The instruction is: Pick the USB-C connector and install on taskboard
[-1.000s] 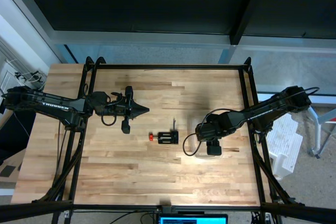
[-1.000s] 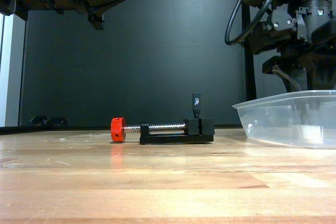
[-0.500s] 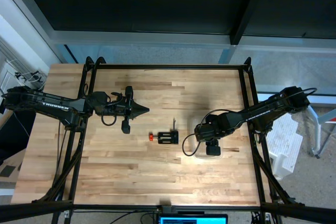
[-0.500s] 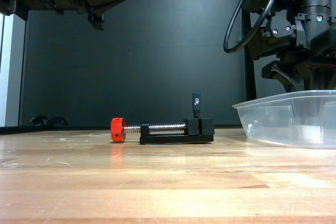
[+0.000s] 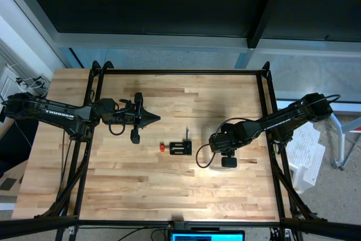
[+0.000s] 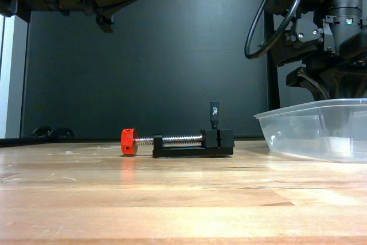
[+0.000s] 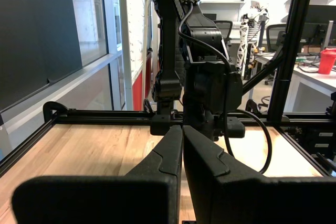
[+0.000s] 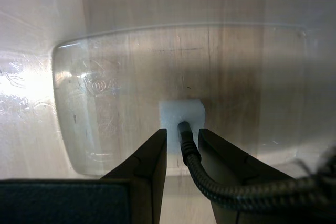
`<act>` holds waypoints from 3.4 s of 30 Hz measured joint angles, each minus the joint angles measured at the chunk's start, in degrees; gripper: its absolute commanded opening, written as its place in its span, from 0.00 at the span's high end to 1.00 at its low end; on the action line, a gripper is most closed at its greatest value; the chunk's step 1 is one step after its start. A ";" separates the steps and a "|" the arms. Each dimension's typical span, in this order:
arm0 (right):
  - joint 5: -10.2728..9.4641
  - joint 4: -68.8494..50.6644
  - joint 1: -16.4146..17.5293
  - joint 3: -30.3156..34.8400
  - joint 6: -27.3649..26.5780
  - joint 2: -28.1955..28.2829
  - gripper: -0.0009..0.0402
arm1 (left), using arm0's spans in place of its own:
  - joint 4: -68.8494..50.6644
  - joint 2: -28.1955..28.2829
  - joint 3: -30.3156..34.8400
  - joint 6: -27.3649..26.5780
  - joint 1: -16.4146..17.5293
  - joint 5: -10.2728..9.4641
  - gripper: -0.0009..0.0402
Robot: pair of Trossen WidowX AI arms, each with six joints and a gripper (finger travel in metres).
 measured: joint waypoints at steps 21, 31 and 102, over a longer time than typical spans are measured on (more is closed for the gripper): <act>0.00 -0.17 0.02 0.00 0.42 -0.37 0.98 | 0.00 0.00 0.00 -0.02 0.00 -0.02 0.98; 0.00 -1.90 0.02 0.50 0.42 -2.45 0.98 | 0.00 0.00 0.00 -0.02 0.00 -0.02 0.98; 3.02 -21.18 -5.16 47.89 -1.81 23.12 0.98 | 0.00 0.00 -0.02 0.00 0.00 -0.02 0.98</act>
